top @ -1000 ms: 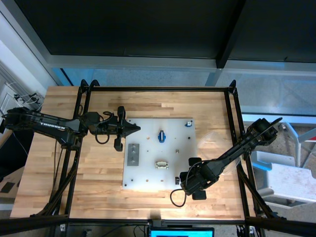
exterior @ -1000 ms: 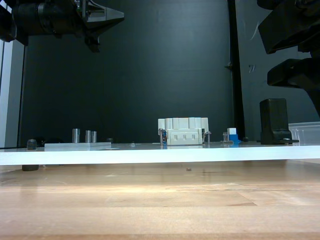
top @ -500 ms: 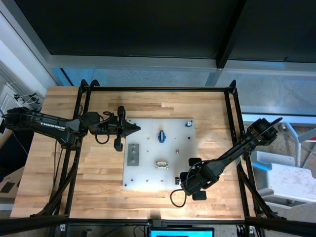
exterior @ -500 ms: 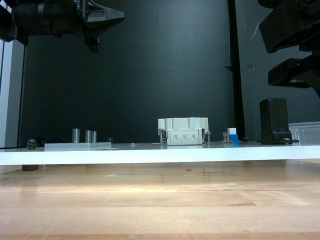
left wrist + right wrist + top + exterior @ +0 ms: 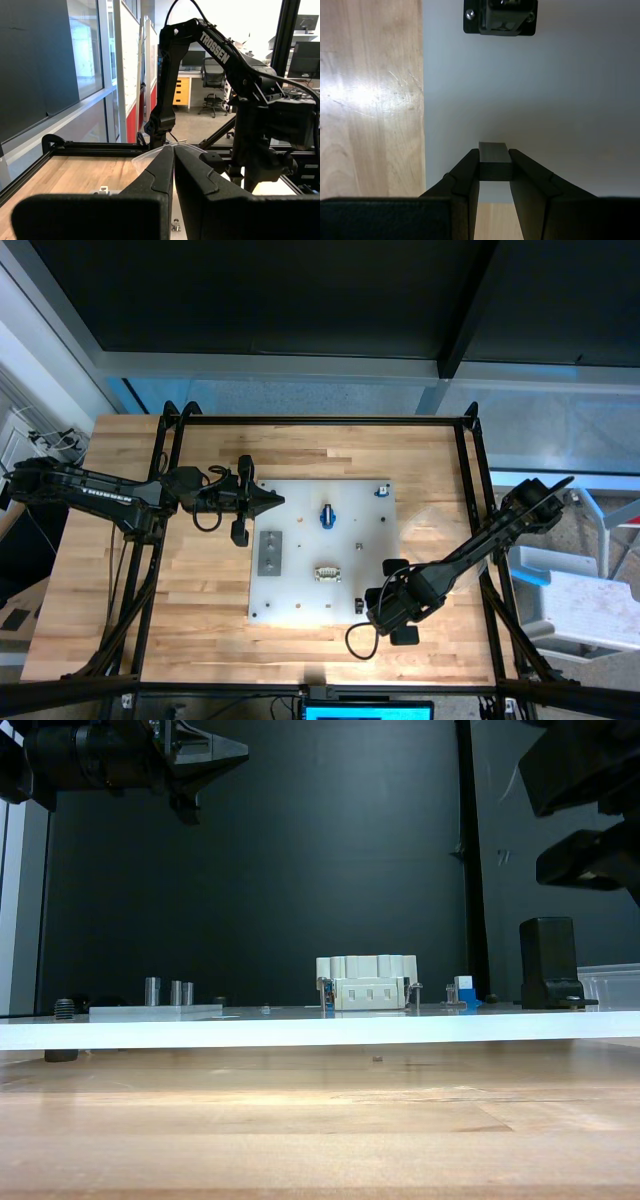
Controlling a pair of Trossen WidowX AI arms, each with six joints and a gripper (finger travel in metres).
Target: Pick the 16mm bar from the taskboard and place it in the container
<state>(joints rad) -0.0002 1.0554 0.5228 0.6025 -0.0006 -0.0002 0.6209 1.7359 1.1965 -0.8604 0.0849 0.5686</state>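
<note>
Seen in the right wrist view: the 16mm bar (image 5: 495, 160), dark and square-cut at the end, clamped between the jaws of the right gripper (image 5: 495, 172). Held in the air above the taskboard (image 5: 300, 550), over its near-right corner, not far from the black fitting (image 5: 500, 17) screwed there. Judged from this to be in the carrying step, with the placing not yet done.

Looks like solid metal: stiff, probably rather heavy for so small a piece, smooth on its faces and so likely slippery. Hardly fragile. Taken on two opposite flat sides, close to the fingertips only; impossible to tell how much length hangs hidden below. Better to keep a firm squeeze, to carry it without swinging, and to avoid any tilt that could let it slide out.

To be brought to the container (image 5: 432, 528), a clear tub on the table (image 5: 200, 620) just off the right edge of the taskboard. Advisable to lower well inside the rim before opening, to avoid knocking or shifting so light a tub.

Left gripper (image 5: 272, 500): jaws pressed together on nothing, hanging high over the left edge of the taskboard, apparently parked.
</note>
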